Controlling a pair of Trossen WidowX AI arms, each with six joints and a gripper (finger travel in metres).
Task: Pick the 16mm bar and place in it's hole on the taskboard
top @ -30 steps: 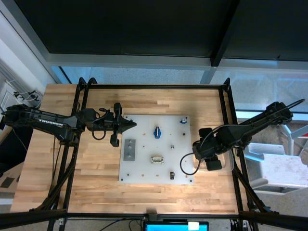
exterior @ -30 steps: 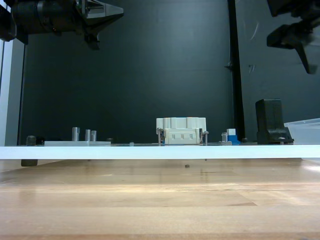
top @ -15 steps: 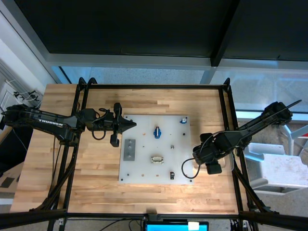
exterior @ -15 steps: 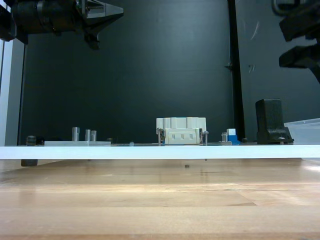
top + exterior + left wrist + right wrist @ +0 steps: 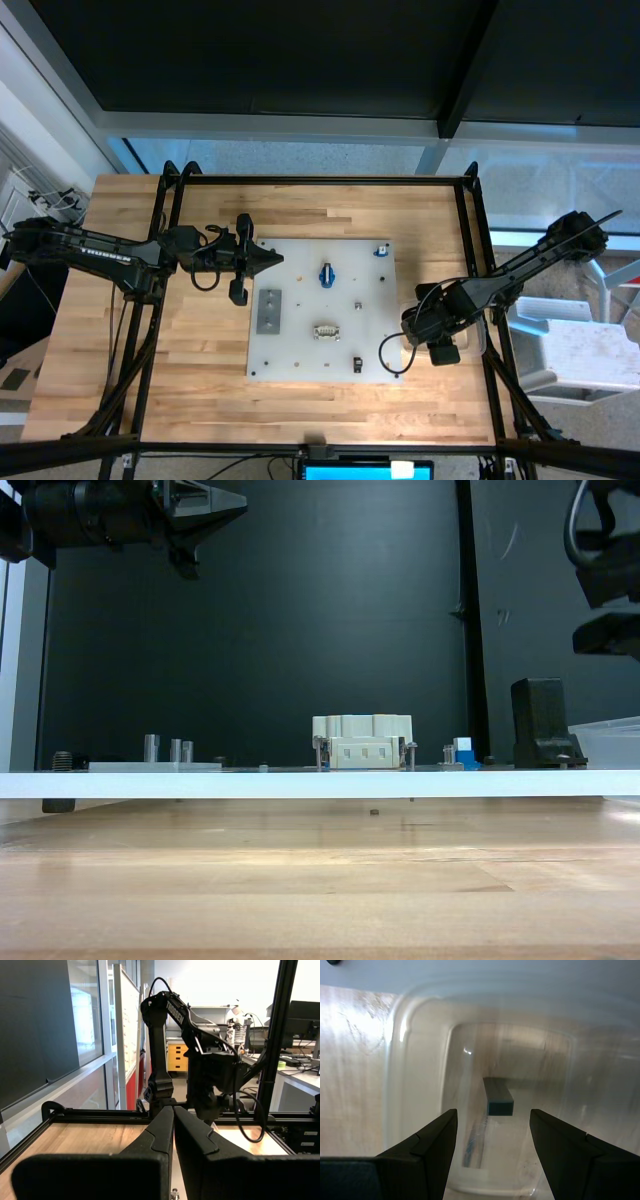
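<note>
A short dark bar [image 5: 498,1096] lies free on the floor of a clear plastic bin [image 5: 422,1060], clear of the white taskboard [image 5: 300,350]. My right gripper [image 5: 492,1116] hangs open above the bin, pointing down, with the bar below the gap between its fingers [image 5: 435,1145] and untouched. From above, the right gripper [image 5: 428,335] is just off the board's right edge; at table level it [image 5: 612,600] is high at the right. My left gripper [image 5: 275,258] hovers shut and empty over the board's far left corner, fingers [image 5: 165,1125] pressed together, also high at table level [image 5: 225,502].
A grey block [image 5: 270,310] with short metal pegs [image 5: 151,748] sits on the board's left side. A beige connector [image 5: 362,742], a blue part [image 5: 326,274] and a black block [image 5: 540,735] stand on the board. The bin [image 5: 608,742] rests at the board's right edge.
The right gripper has moved toward the near edge and settled over the bin. The left arm has not moved.
</note>
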